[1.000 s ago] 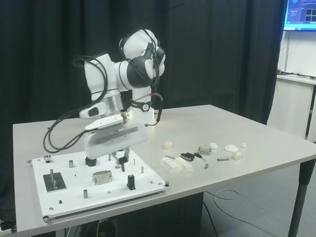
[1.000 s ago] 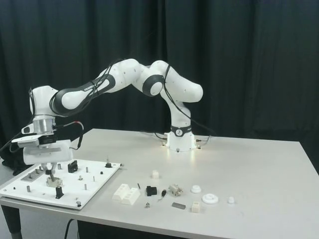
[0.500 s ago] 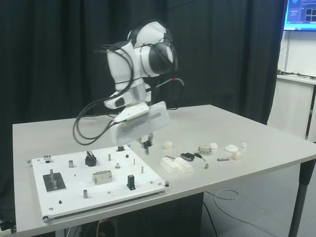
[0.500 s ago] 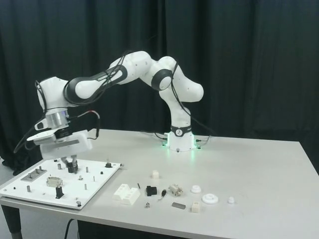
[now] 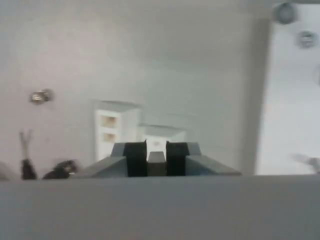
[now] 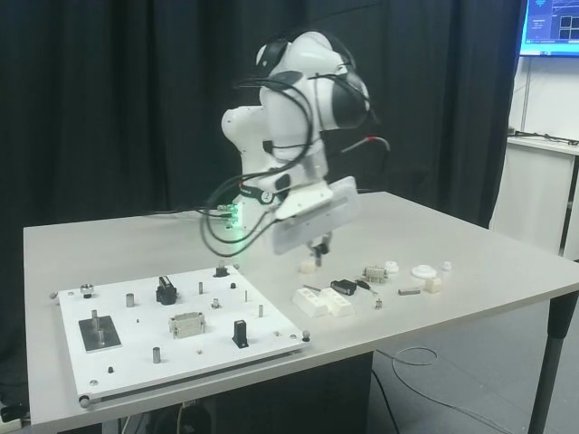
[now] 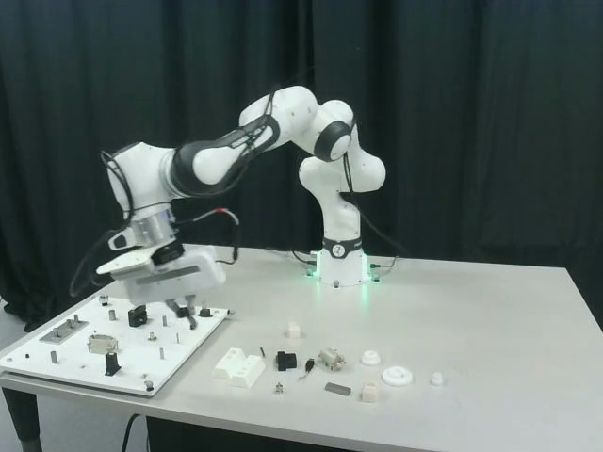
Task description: Place square peg 3.
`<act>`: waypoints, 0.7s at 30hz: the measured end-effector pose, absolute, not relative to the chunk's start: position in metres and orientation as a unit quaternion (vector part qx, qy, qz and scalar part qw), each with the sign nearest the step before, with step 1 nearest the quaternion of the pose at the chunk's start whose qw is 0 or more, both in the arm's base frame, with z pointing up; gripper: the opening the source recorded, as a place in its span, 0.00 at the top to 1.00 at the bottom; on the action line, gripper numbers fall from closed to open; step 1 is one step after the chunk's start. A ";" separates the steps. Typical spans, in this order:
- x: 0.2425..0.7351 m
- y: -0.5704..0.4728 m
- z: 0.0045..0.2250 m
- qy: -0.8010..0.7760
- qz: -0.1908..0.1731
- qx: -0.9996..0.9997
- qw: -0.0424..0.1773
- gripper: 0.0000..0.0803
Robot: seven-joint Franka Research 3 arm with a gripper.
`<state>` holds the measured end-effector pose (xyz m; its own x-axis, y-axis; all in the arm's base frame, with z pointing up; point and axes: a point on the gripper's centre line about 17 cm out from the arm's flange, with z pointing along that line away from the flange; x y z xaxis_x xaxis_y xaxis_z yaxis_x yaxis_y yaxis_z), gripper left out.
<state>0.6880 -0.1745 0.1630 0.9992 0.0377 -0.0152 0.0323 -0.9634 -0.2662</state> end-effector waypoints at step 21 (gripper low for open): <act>0.667 -0.014 0.129 0.011 0.062 -0.990 0.127 0.90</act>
<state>0.6671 -0.0137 0.1292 0.9920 -0.0050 -0.1259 -0.0366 -0.9675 -0.2501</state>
